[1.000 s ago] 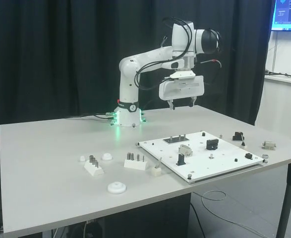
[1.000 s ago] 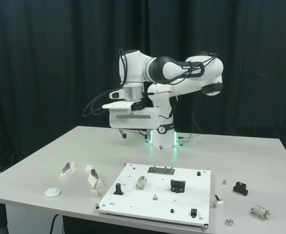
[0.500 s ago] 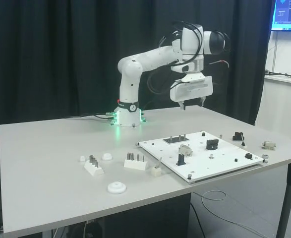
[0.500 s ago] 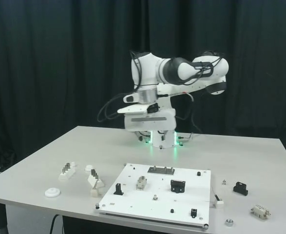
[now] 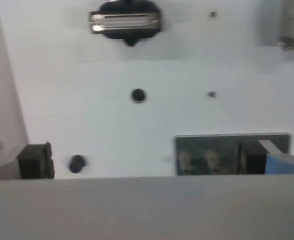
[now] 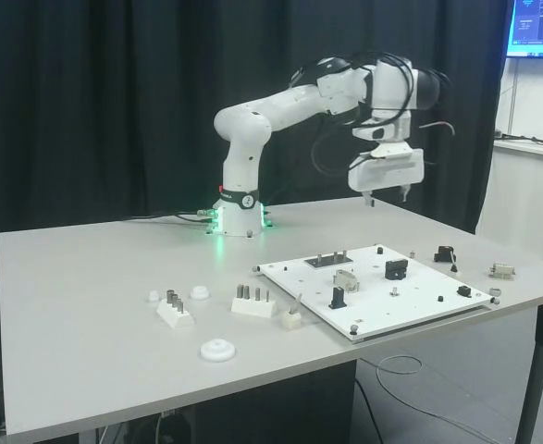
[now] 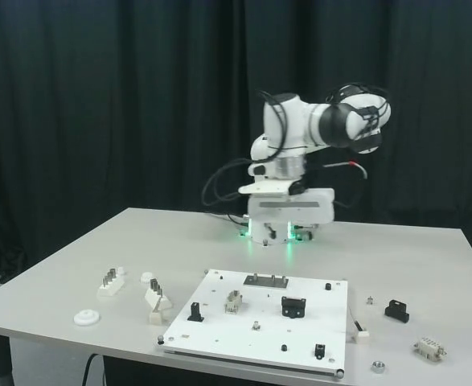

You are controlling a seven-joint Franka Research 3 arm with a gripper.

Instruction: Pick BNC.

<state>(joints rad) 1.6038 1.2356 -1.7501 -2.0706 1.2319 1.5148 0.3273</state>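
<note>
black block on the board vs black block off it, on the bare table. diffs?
The black block on the white board stands on the white board, near its middle; the black block on the bare table sits beyond the board's edge. The board one looks wider and squarer, the table one lower. Both are black, upright and untouched.

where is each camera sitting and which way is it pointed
Wrist view: on the arm's wrist, looking down at the white board; no fingertips show.
First room view: off a table corner, facing the whole arm and gripper.
Second room view: across the table, facing the arm's green-lit base.
Both room views share the board.
</note>
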